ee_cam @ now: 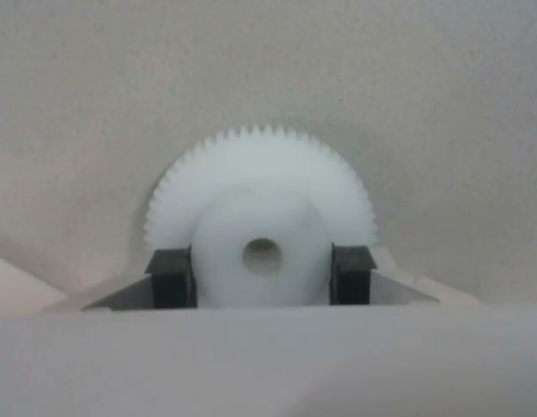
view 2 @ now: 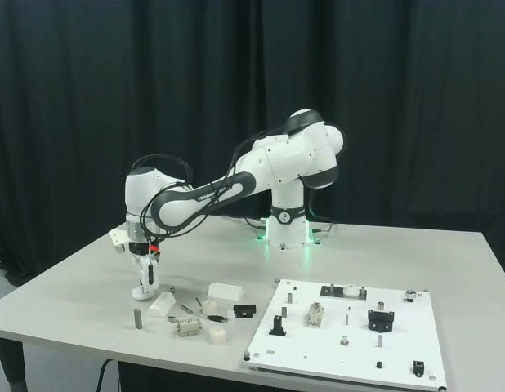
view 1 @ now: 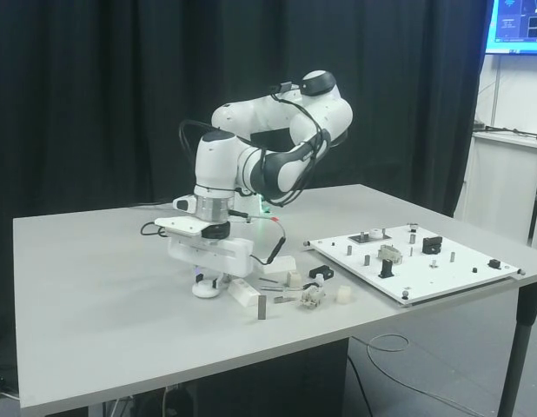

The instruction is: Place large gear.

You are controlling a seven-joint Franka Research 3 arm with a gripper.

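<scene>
Here, pincer (ee_cam: 262,276): closed on the hub of the white gear (ee_cam: 261,221).
Gear: low over the tabletop (view 1: 95,278), near its front edge.
Risk: the gear tilting or slipping, since the black fingers (ee_cam: 172,276) clamp only its smooth hub.

I see the large gear (ee_cam: 261,217) as matt white plastic, smooth-faced with fine teeth. The fingers (ee_cam: 171,276) gripping its hub look like black matt plastic. My table (view 1: 95,287) is smooth matt grey; the arm (view 2: 277,167) has glossy white shells.

The large gear (ee_cam: 261,221) sits between the tool (ee_cam: 262,276) fingers, on the table (view 1: 95,278).
</scene>
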